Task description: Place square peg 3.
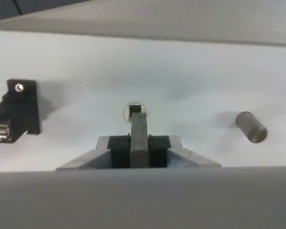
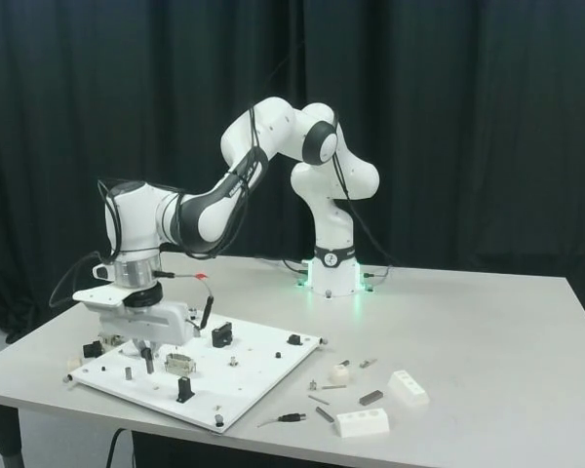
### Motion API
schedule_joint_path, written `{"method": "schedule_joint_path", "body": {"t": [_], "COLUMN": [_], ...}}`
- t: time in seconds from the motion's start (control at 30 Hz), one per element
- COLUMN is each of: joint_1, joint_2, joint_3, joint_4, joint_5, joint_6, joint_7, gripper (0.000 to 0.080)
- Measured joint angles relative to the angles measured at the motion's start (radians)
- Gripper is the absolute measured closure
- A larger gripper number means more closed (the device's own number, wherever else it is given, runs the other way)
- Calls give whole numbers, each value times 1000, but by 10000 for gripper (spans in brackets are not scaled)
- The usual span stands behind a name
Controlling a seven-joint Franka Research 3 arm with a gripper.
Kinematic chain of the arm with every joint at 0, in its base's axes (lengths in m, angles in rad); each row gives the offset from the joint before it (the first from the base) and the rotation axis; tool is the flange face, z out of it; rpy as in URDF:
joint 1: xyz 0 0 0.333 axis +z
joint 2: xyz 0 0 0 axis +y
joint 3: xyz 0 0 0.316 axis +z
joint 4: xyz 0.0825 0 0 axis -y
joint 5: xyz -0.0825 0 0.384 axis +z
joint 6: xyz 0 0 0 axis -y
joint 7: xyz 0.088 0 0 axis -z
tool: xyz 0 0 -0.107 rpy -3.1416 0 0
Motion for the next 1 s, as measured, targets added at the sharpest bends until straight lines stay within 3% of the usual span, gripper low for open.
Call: {"method": "schedule_joint_path", "body": {"t": [1.0], "joint_1": [0], "joint_2": [-5], "joint_3": [-10], "joint_4": [20], "joint_5": [0], "joint_6": [-21], "joint_7": [-10], "gripper": [727]}}
